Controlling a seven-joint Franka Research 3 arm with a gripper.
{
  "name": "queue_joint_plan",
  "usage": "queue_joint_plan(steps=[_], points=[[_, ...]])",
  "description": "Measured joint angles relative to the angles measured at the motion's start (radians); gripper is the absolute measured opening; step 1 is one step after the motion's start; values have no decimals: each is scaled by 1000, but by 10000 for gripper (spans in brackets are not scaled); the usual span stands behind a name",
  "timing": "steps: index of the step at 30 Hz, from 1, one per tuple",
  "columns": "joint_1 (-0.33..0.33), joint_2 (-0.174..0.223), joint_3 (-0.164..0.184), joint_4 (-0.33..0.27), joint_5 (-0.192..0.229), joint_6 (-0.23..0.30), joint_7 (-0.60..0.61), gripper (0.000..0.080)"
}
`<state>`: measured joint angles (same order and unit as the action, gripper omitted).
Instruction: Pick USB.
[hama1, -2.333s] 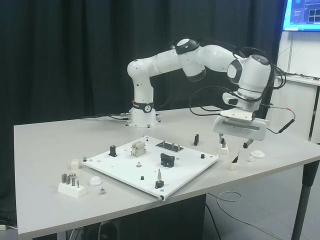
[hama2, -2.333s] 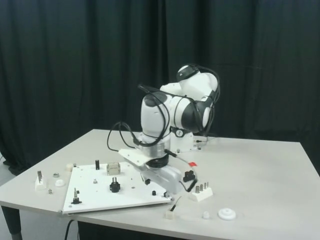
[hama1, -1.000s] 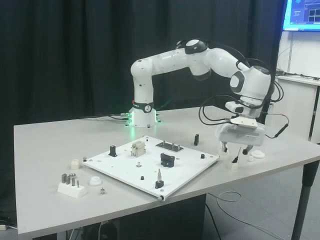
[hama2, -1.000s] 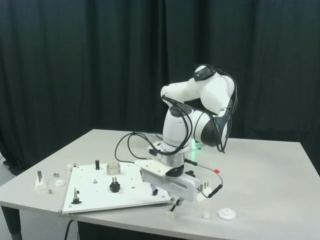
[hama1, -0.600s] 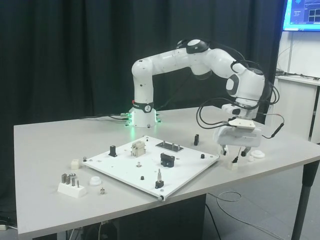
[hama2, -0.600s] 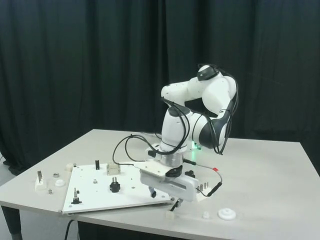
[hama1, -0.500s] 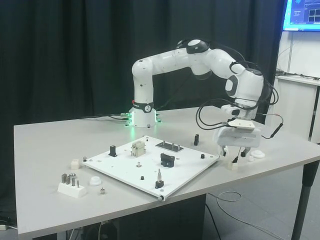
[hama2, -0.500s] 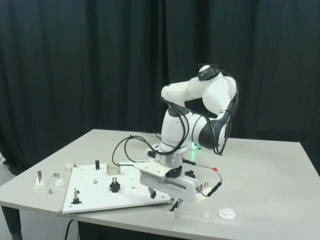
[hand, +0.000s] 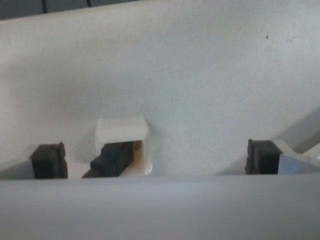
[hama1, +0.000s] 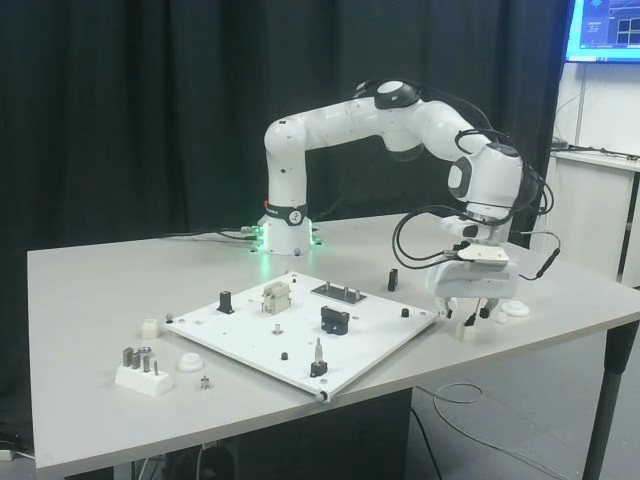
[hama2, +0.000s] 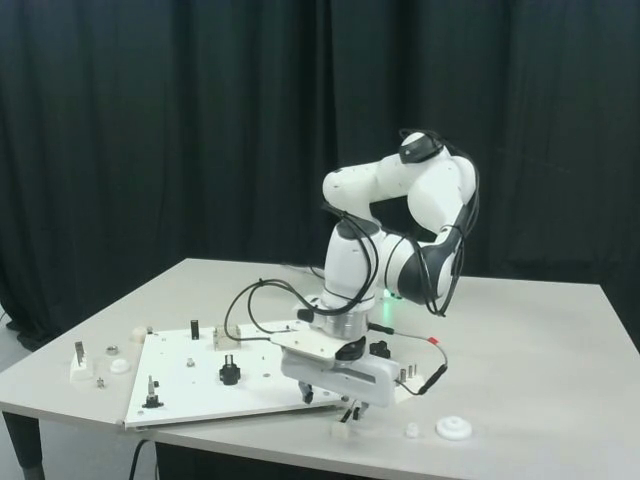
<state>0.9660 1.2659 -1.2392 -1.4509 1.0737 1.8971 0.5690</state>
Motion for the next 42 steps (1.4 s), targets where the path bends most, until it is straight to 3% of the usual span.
queue_joint_plan(steps=[27,28,33,34,39,40,42], points=[[25,9,1,-20,2,5,-44,800],[25,9,1,-20,2,6,-47,526],[25,10,3,-23,2,9,-52,526],[26,10,4,-23,2,10,-53,362],[28,10,7,-27,7,16,-58,362],[29,10,7,-28,8,18,-59,184],[31,10,4,-30,8,22,-60,184]])
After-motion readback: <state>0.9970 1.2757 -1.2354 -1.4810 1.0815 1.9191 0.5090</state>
